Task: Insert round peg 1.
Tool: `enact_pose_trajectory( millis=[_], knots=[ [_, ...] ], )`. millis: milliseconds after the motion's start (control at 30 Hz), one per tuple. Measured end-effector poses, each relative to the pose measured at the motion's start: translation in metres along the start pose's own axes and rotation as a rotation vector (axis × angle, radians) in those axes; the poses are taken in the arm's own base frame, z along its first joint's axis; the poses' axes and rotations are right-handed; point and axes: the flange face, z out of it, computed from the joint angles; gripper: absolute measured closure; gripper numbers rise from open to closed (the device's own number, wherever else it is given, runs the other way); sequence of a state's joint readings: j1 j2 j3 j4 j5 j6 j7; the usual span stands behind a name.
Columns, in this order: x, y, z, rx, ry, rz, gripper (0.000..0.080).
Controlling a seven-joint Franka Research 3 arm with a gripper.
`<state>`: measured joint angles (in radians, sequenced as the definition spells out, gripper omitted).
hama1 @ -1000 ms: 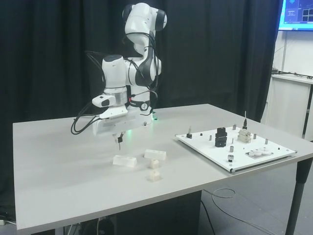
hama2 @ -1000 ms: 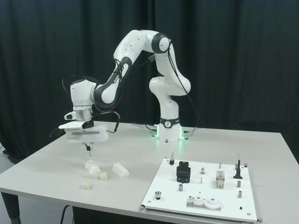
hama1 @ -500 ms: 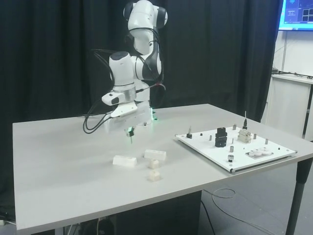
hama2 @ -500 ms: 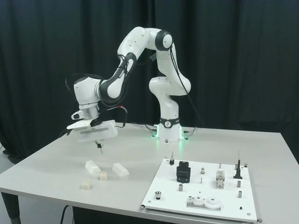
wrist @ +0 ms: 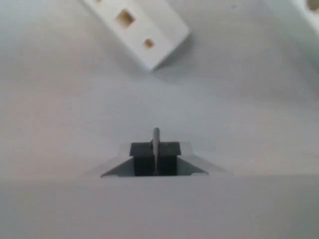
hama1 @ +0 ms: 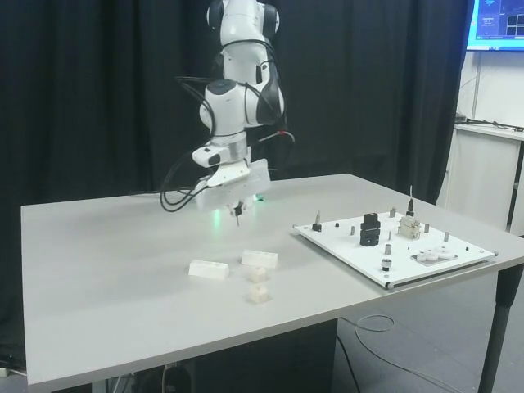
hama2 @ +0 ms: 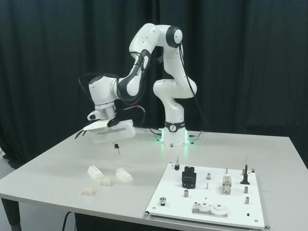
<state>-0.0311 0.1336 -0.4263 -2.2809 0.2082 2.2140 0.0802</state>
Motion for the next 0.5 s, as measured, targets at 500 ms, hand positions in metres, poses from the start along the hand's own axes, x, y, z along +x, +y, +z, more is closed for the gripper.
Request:
enact_pose_trajectory(
  millis=[500],
  knots=[
    [-0.065,-0.054,0.010,-0.056,-0.001,0.021,0.0788]
  ],
)
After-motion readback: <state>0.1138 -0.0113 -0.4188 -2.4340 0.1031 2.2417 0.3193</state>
